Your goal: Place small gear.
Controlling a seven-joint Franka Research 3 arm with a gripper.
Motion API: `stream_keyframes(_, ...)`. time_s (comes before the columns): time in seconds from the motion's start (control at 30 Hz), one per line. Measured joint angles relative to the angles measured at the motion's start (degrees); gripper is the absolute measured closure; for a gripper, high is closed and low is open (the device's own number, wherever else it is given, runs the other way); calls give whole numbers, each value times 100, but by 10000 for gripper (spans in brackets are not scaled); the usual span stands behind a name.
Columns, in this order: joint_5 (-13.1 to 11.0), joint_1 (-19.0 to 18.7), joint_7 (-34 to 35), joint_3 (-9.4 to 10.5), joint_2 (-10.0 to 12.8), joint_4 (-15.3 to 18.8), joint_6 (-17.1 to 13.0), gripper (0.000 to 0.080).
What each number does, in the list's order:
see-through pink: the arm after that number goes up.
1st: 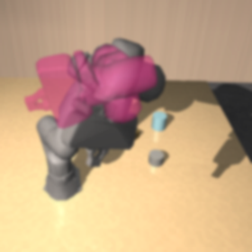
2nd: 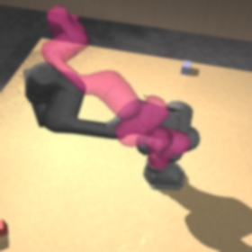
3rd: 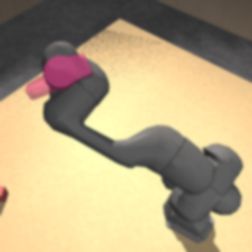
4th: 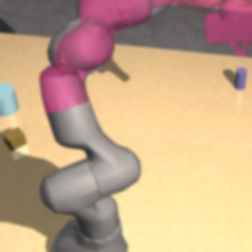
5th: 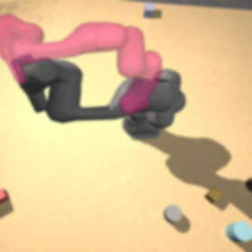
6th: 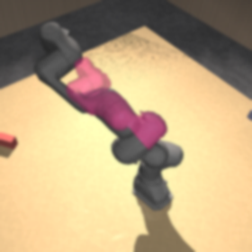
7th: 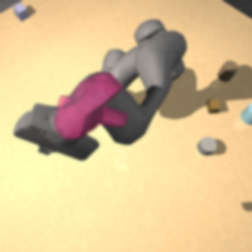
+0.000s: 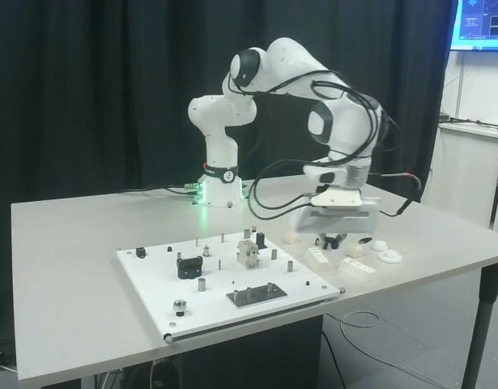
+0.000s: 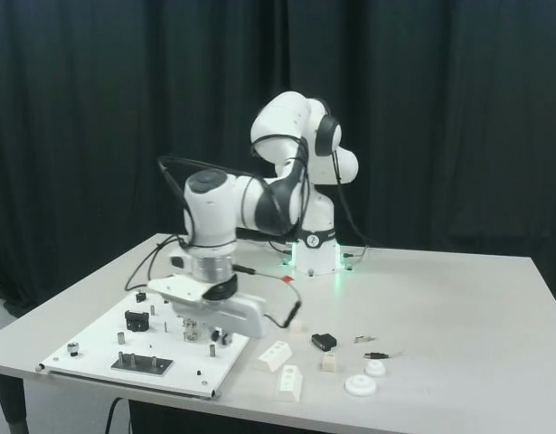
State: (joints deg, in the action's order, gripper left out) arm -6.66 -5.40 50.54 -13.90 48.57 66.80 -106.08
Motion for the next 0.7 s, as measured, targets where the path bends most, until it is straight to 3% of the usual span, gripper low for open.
stream_keyframes(0.4, 96, -581, 491, 5, -237, 548, 104, 660)
stream_keyframes(0.7, 336, -910, 904, 92, -410, 1054, -76, 660)
